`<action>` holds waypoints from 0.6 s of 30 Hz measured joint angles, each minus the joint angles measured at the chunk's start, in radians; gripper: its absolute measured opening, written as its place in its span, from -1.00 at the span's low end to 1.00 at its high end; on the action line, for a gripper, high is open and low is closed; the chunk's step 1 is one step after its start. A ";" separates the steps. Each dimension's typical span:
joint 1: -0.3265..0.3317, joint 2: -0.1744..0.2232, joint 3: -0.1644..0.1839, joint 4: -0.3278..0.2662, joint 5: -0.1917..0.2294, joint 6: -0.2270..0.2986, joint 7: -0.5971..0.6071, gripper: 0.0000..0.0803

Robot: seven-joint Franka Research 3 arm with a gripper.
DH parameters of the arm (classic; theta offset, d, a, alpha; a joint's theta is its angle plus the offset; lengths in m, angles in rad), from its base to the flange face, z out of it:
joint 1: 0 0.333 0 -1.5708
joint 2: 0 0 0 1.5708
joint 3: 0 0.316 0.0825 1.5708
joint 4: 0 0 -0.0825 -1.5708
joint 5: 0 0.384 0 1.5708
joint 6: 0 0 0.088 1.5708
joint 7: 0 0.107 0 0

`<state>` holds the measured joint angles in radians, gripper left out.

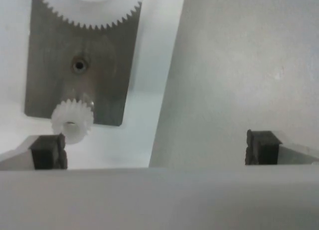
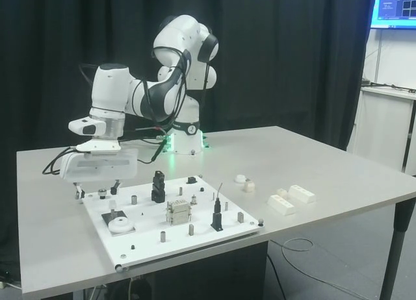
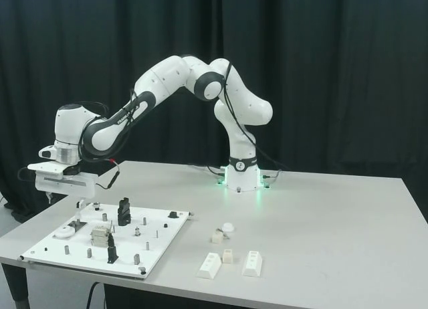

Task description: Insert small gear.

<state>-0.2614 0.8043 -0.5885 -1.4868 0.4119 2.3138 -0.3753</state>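
In the wrist view the small white gear (image 1: 72, 121) sits at the near edge of a dark grey plate (image 1: 50, 70) set in the white board. A large white gear (image 1: 92, 8) lies at the plate's far end, and a bare hole (image 1: 79, 65) shows between the two. My gripper (image 1: 154, 149) is open wide and holds nothing. One black pad (image 1: 48, 151) is just beside the small gear, the other (image 1: 261, 148) is over the grey table. In the room views the gripper (image 2: 97, 186) (image 3: 65, 200) hangs low over the board's far left corner.
The white board (image 2: 195, 245) carries several pegs, a black block (image 2: 157, 185), a connector (image 2: 177, 212) and the large gear (image 2: 121, 225). White blocks (image 2: 292, 197) and small white parts (image 2: 244, 181) lie on the grey table (image 2: 312, 157) to the right.
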 joint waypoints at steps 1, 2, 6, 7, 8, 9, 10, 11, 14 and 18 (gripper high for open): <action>-0.001 0.000 0.000 0.000 0.000 0.000 0.000 0.99; -0.002 0.001 0.000 0.000 0.000 0.000 0.000 0.99; -0.003 0.003 0.000 0.000 0.000 0.000 0.000 0.99; -0.003 0.004 0.000 0.000 0.000 0.000 0.000 0.99; -0.003 0.006 0.001 0.001 0.000 0.000 0.000 0.99; -0.003 0.007 0.001 0.002 0.000 0.000 0.000 0.99; -0.003 0.009 0.001 0.003 0.000 0.000 0.000 0.99; -0.003 0.011 0.001 0.006 0.000 0.000 0.000 0.99; -0.004 0.021 0.002 0.016 0.000 0.002 0.000 0.99; -0.008 0.038 0.004 0.033 0.001 0.003 0.000 0.99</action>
<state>-0.2697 0.8426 -0.5844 -1.4534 0.4127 2.3166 -0.3753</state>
